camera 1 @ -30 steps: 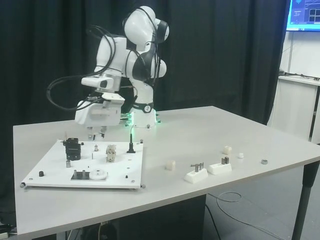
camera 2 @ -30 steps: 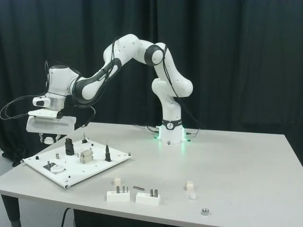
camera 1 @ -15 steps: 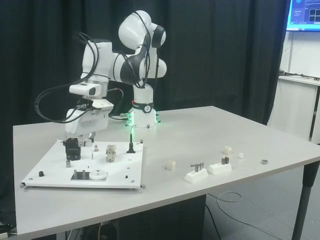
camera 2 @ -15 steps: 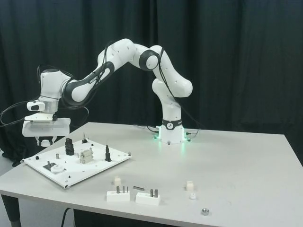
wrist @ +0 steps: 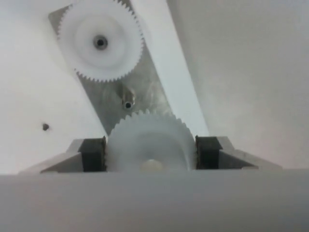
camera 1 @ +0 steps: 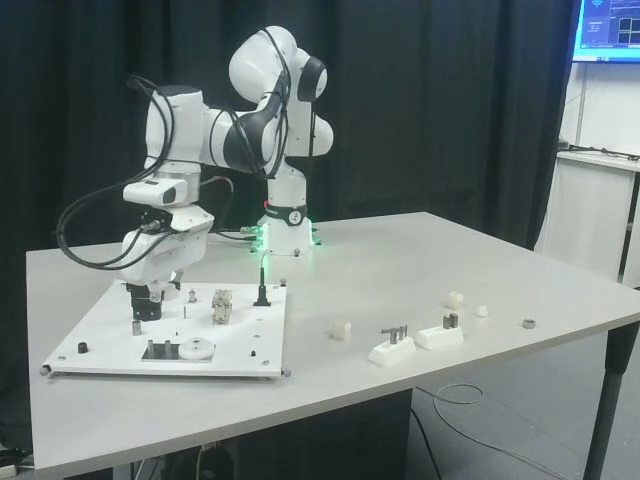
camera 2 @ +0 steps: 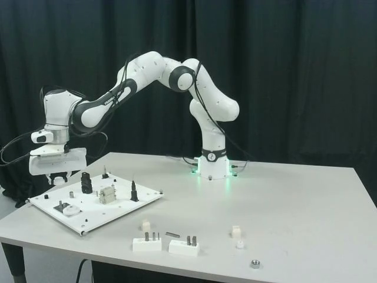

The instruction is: Insert medium gear.

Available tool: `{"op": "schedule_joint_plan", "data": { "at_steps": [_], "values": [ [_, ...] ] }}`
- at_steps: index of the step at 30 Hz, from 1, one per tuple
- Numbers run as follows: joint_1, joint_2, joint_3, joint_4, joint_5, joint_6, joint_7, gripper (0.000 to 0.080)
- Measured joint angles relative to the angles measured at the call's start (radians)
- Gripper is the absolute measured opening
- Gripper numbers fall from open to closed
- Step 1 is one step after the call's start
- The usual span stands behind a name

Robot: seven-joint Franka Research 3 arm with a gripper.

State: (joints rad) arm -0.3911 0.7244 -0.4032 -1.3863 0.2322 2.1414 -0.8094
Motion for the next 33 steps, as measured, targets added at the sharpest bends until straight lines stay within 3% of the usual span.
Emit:
{"op": "schedule_joint_plan", "data": {
  "at_steps": [21,33],
  "values": [
    [-0.033,0.072,-0.011,0.008,0.074,-0.026,-0.094,0.0396],
    [-0.032,0.085,-0.012,0.008,0.102,-0.022,-0.097,0.0396]
  ]
}}
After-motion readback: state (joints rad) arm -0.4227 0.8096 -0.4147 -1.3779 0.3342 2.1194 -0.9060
